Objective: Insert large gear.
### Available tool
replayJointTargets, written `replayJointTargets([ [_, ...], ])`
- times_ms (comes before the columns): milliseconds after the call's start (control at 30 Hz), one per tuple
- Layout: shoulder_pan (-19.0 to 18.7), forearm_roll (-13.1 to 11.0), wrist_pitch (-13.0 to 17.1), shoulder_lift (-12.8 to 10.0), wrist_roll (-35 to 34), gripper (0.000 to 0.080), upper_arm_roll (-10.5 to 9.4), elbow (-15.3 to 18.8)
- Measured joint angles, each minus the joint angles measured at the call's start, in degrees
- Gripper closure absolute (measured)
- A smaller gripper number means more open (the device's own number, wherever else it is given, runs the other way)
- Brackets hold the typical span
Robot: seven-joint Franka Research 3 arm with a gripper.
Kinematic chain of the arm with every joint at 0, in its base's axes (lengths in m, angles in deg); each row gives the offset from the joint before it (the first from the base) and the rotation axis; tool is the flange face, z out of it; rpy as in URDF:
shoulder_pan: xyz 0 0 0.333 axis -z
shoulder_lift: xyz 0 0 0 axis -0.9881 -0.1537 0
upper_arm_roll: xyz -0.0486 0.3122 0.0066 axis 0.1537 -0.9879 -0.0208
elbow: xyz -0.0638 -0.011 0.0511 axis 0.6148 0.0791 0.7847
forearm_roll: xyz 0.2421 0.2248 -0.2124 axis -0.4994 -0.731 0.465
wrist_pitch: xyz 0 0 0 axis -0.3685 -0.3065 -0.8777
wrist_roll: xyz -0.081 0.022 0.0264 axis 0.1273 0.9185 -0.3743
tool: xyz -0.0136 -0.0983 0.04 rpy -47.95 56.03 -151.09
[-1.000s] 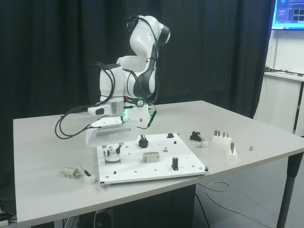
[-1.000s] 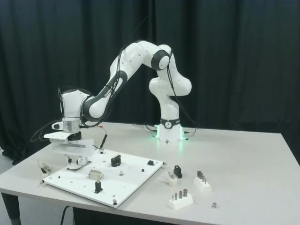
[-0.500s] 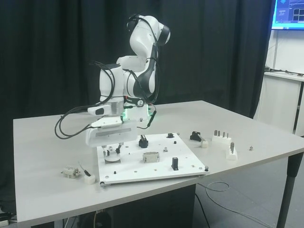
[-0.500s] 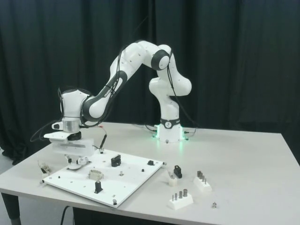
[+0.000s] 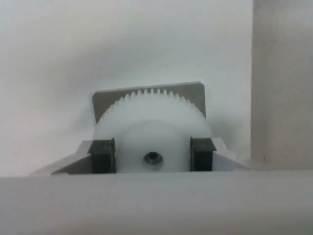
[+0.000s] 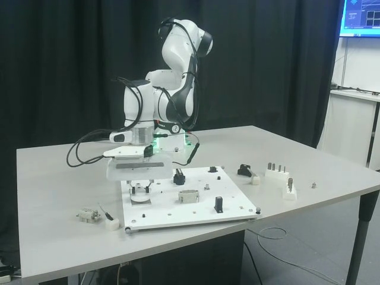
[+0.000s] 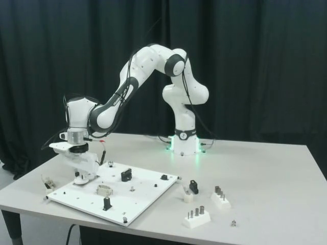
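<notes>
In the wrist view a white large gear (image 5: 154, 115) lies flat over a grey plate (image 5: 188, 93). My gripper (image 5: 152, 155) is shut on the gear's raised hub, one black fingertip (image 5: 102, 155) on each side. From the room views the gripper (image 6: 141, 185) (image 7: 82, 176) points straight down at the near-left corner of the white board (image 6: 190, 211) (image 7: 143, 196). The hand hides the gear in both room views.
The board carries black parts (image 6: 178, 177) (image 6: 218, 203) and a grey housing (image 6: 189, 195). A connector (image 6: 86, 215) and a white holder (image 6: 111, 224) lie left of the board. To its right stand a black part (image 6: 244, 170) and white pin stands (image 6: 276, 170) (image 6: 289, 190).
The hand has turned about its vertical axis while staying over the same spot on the board. Its cable has swung round with it.
</notes>
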Motion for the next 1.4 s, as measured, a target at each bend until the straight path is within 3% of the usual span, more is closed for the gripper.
replayJointTargets([
  [233, 0.0, -0.1, 0.0, 0.0, -7.7, 0.0476, 0.01, 0.0],
  [500, 0.0, 0.2, 0.0, 0.0, -7.4, 0.0476, 0.01, 0.0],
  [1167, -0.1, 0.3, -0.1, 0.0, 27.8, 0.0476, -0.08, 0.0],
  [1400, -0.2, 0.7, -0.2, 0.0, 36.0, 0.0476, -0.09, 0.0],
])
